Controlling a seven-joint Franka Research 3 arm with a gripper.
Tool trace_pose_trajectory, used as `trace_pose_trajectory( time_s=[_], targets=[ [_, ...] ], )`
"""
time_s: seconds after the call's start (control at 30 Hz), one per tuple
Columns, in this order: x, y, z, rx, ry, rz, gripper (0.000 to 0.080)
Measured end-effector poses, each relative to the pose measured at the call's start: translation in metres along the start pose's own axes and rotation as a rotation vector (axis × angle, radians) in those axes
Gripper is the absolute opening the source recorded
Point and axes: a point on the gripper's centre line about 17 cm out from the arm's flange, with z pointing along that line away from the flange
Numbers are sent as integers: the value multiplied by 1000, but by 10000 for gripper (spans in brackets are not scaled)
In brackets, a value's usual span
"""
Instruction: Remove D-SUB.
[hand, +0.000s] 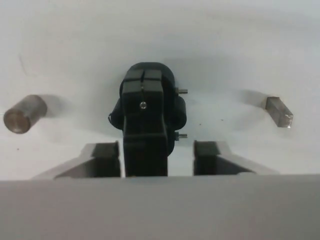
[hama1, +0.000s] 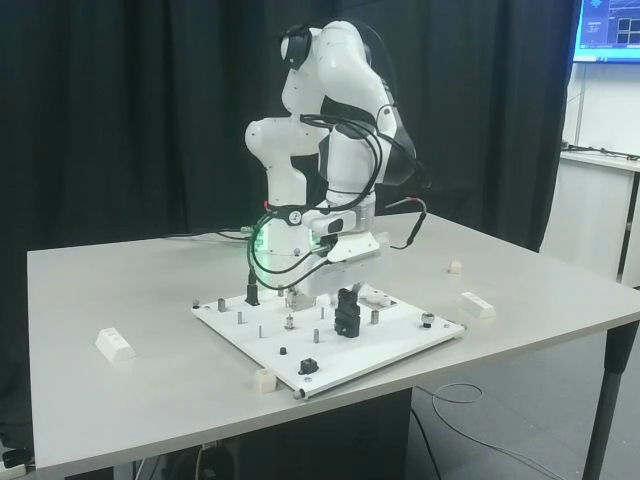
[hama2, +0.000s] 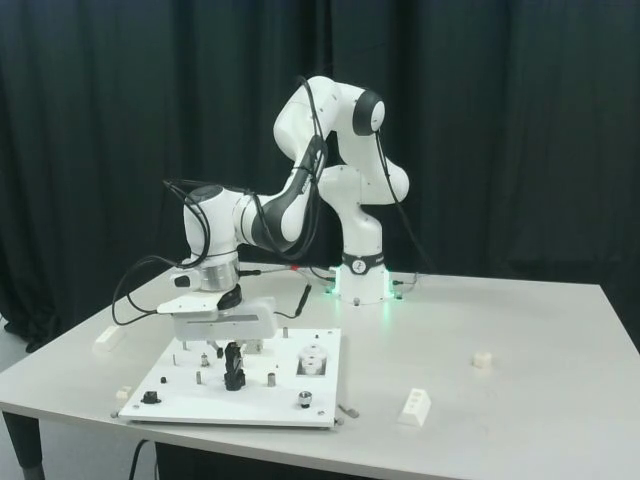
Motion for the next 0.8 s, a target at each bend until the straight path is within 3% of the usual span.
trace_pose_trajectory(
  time_s=[0.03,0.07,0.23,0.27,0.8],
  targets=[
    [0,-1,0,3,2,1,582],
    [1,-1,0,6,3,0,240],
    [2,-5,-2,18,1,-5,240],
    [2,-5,-3,19,1,-5,154],
    [12,-13,-32,41,-10,-27,155]
  ],
)
